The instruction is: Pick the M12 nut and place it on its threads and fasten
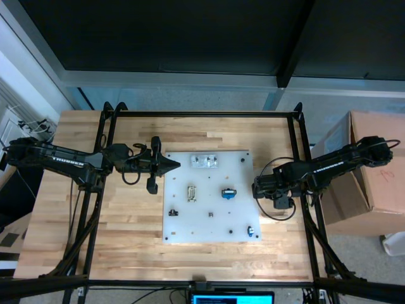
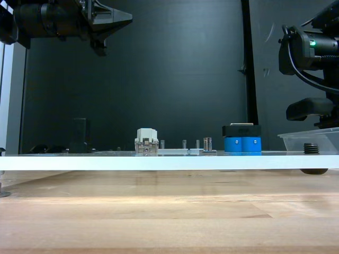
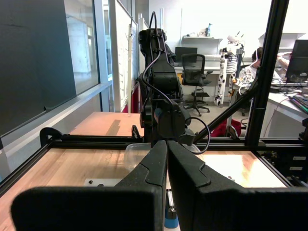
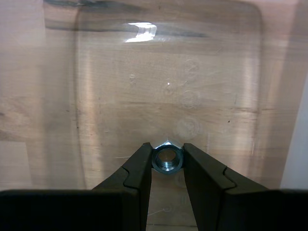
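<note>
The silver M12 nut point(image 4: 167, 159) sits between the two fingertips of my right gripper point(image 4: 167, 150), which is shut on it over the floor of the clear tray point(image 4: 120, 96). Whether the nut rests on the tray floor or is lifted off it, I cannot tell. In the high view the right gripper point(image 1: 278, 200) hangs just off the board's right edge. The black ribbed stud point(image 2: 311, 148) stands bare, its ribs showing. My left gripper point(image 1: 169, 164) hovers high over the board's far left edge, fingers point(image 3: 156, 166) pressed together with nothing between them.
The white board point(image 1: 190, 234) carries a blue connector point(image 2: 242, 143), a grey socket point(image 2: 146, 142) and a silver post point(image 2: 207, 143). A cardboard box point(image 1: 373, 171) stands off the table's right side. A black frame point(image 1: 202, 114) surrounds the table.
</note>
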Available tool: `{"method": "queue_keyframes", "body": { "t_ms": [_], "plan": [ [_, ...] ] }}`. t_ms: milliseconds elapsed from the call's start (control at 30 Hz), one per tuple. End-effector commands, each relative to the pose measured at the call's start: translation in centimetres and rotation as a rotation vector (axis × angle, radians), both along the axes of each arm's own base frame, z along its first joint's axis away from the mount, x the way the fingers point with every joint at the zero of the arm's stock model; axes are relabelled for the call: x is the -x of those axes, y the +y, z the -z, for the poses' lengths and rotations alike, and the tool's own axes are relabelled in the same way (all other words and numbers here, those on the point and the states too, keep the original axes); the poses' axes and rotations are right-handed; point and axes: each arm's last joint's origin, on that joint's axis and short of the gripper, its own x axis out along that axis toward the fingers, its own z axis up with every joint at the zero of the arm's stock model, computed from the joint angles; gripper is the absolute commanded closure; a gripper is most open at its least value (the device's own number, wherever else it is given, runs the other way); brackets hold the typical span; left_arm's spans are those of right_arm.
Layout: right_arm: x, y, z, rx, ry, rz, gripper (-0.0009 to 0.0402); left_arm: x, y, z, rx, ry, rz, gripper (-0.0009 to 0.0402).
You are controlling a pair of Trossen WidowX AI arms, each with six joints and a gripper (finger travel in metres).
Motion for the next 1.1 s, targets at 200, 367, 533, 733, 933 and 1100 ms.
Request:
{"method": "queue_keyframes", "body": {
  "t_ms": [200,367,533,733,933,1100],
  "plan": [
    [-0.7,0.2,-2.0,-0.004,0.0,0.072,0.0365,0.0,0.0,0.0,0.0,0.0,0.0,0.0393],
    [-0.8,0.3,-4.3,0.005,0.043,0.067,0.0365,0.0,0.0,0.0,0.0,0.0,0.0,0.0393],
    [-1.4,0.7,-6.9,0.009,0.059,0.051,0.0365,0.0,0.0,0.0,0.0,0.0,0.0,0.0393],
    [-2.8,1.7,-9.1,0.011,0.06,0.016,0.0366,0.0,0.0,0.0,0.0,0.0,0.0,0.0393],
    [-4.8,3.7,-10.0,0.01,0.052,-0.049,0.0366,0.0,0.0,0.0,0.0,0.0,0.0,0.0393],
    [-7.2,6.0,-10.1,0.008,0.045,-0.072,0.0366,0.0,0.0,0.0,0.0,0.0,0.0,0.0393]
  ]
}}
